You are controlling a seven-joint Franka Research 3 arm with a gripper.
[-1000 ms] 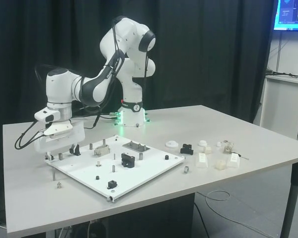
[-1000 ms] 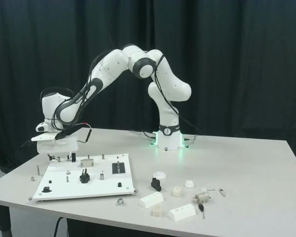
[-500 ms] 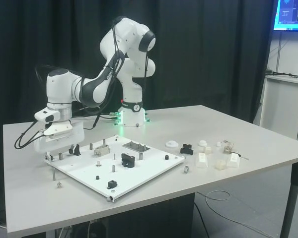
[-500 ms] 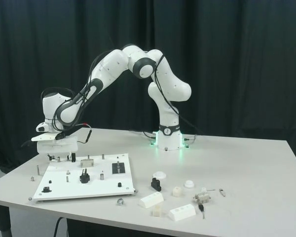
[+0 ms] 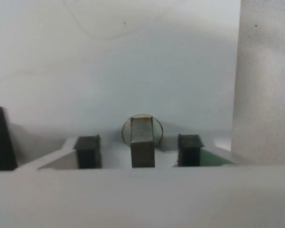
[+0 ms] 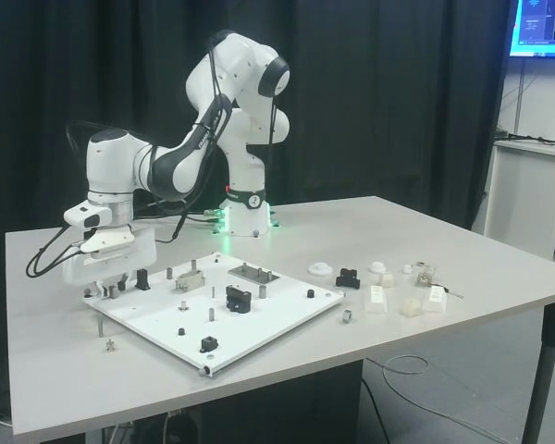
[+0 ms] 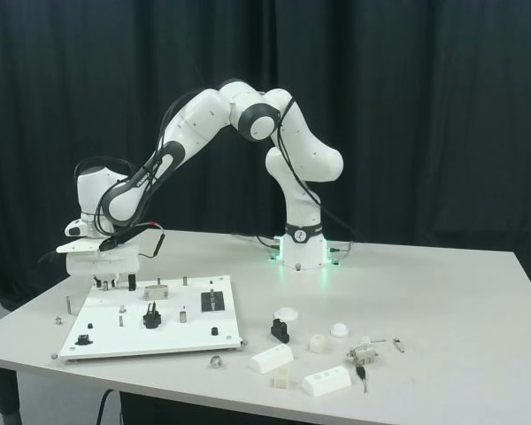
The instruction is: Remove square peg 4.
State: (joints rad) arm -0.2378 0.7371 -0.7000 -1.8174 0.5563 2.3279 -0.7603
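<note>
A small grey square peg (image 5: 142, 142) stands upright in a round seat on the white board (image 6: 268, 310), at the corner farthest from the loose parts. My gripper (image 5: 139, 151) is low over it and open. One black fingertip (image 5: 89, 151) is on each side of the peg, with a gap between each and the peg. In the first room view the gripper (image 6: 111, 287) hangs at that corner, and the white hand hides most of the peg. The second room view shows the gripper (image 7: 100, 282) just above the board (image 7: 177, 341).
A black part (image 6: 142, 277) stands on the board close beside the gripper. More pegs and black fixtures (image 6: 238, 299) stand across the board. Two small pegs (image 6: 99, 327) stand on the table beside that corner. White blocks (image 6: 379, 298) and small pieces lie beyond the board's other side.
The gripper has come down a little onto the board's corner, so its fingers now straddle the peg. Nothing else has moved.
</note>
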